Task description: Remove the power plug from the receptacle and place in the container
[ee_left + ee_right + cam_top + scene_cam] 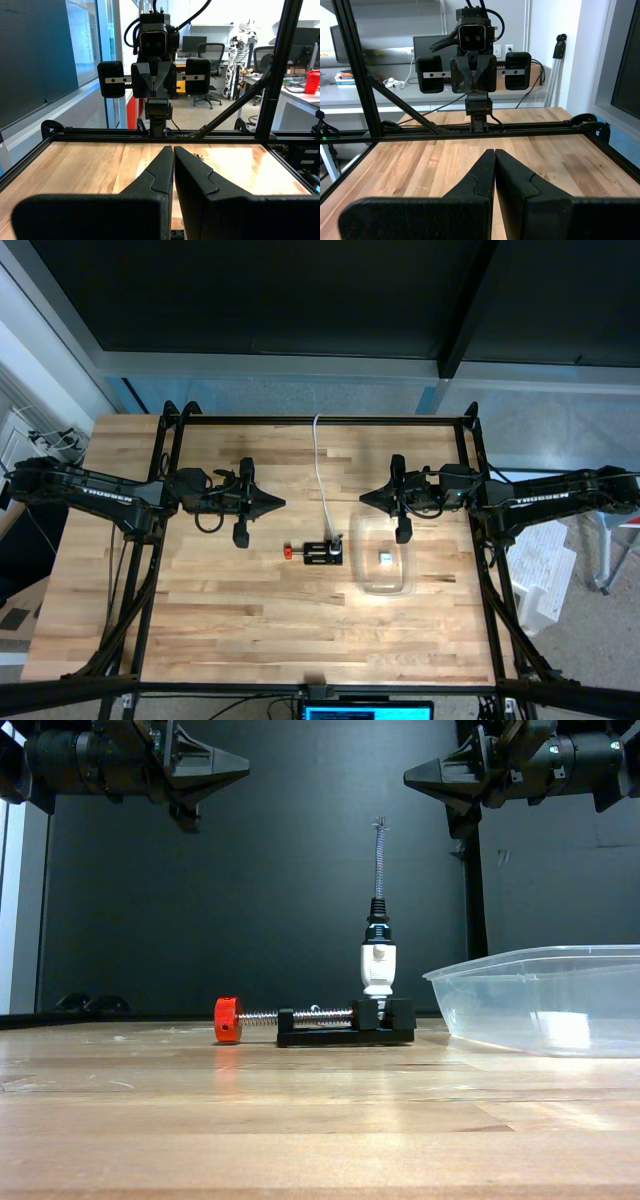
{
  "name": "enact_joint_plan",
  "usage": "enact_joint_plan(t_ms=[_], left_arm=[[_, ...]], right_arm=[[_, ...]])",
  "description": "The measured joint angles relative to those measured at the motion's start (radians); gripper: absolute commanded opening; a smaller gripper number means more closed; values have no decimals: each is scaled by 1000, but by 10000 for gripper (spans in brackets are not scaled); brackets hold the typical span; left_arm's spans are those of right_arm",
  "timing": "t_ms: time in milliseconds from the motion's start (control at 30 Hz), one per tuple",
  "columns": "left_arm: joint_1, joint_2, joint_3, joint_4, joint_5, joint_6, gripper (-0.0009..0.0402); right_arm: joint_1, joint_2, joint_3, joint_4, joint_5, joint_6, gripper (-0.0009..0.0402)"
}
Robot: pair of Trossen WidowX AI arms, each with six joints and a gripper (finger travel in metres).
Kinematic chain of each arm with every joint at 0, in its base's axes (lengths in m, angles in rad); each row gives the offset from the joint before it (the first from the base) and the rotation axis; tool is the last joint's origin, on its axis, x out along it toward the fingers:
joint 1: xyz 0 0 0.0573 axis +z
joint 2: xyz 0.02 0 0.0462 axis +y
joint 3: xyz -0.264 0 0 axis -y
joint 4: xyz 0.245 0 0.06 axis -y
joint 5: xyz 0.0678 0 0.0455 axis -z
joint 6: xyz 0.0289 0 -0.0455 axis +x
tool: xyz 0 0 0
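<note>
The receptacle (320, 553) is a small black block near the table's middle, with a red knob (288, 552) at its left end. In the low view its white socket body (377, 965) stands upright on the block (345, 1020), and a white cable (322, 470) runs away from it. I cannot tell the power plug apart from the block's black parts. The clear container (385, 580) lies just right of the block. My left gripper (283, 504) hangs shut above and left of the receptacle. High on the right, my right gripper (362, 500) is shut too, over the container's far end.
A small white-grey cube (385, 558) lies inside the container. A black frame rail (320, 420) borders the table's far edge, with side struts along both arms. In each wrist view the opposite arm faces me across the wood.
</note>
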Motion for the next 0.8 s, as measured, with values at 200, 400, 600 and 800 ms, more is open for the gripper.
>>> enact_joint_plan(t_ms=[200, 400, 600, 800], left_arm=[[0, 0, 0, 0, 0, 0, 0], [0, 0, 0, 0, 0, 0, 0], [0, 0, 0, 0, 0, 0, 0], [0, 0, 0, 0, 0, 0, 0]], right_arm=[[0, 0, 0, 0, 0, 0, 0], [0, 0, 0, 0, 0, 0, 0], [1, 0, 18, -51, 0, 39, 0], [3, 21, 148, -374, -1, 42, 0]])
